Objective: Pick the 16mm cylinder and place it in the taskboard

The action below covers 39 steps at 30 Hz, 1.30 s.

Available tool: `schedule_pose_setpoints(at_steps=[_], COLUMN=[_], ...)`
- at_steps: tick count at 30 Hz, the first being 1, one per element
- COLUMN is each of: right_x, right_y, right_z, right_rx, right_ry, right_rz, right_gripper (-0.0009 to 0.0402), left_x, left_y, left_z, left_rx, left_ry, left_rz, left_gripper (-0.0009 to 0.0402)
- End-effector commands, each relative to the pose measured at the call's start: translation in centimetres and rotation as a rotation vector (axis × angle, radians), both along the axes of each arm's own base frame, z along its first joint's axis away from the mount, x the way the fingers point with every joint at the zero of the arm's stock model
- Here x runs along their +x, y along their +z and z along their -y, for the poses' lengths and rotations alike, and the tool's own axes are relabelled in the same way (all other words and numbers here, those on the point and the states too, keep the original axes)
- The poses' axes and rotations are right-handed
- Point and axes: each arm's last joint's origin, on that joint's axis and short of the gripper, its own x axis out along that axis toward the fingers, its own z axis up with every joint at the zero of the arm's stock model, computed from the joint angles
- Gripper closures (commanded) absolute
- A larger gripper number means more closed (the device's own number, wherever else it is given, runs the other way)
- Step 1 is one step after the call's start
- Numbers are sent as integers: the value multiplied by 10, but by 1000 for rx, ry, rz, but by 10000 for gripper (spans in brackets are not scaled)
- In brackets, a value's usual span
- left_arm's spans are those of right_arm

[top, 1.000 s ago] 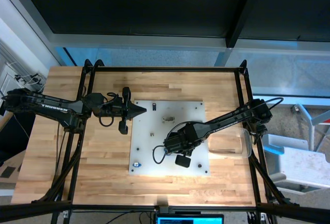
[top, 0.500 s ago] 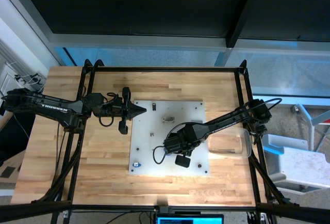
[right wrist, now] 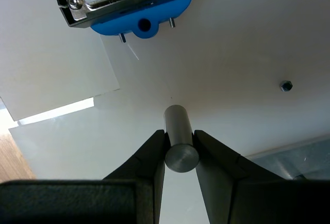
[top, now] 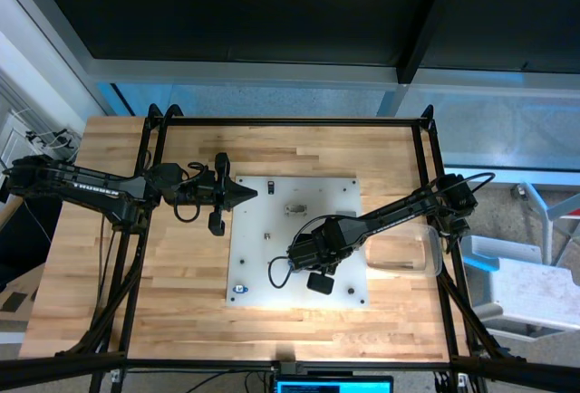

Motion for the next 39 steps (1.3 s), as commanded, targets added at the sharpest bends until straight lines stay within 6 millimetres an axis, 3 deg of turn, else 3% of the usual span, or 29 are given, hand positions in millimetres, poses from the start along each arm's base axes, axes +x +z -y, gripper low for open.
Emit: schedule_pose_setpoints(at_steps=[1, 39], right_x=[0, 6], right_y=[0, -19], right_z=[0, -2], right_rx=[0, 7], right_ry=[0, 0], right_rz=[1, -4], right_gripper=[350, 350], left_x=[0, 0], left_y=[0, 0], left_z=[0, 0], left_rx=[0, 0], left_ry=[0, 0], left_rz=[0, 1], left_gripper=[393, 393])
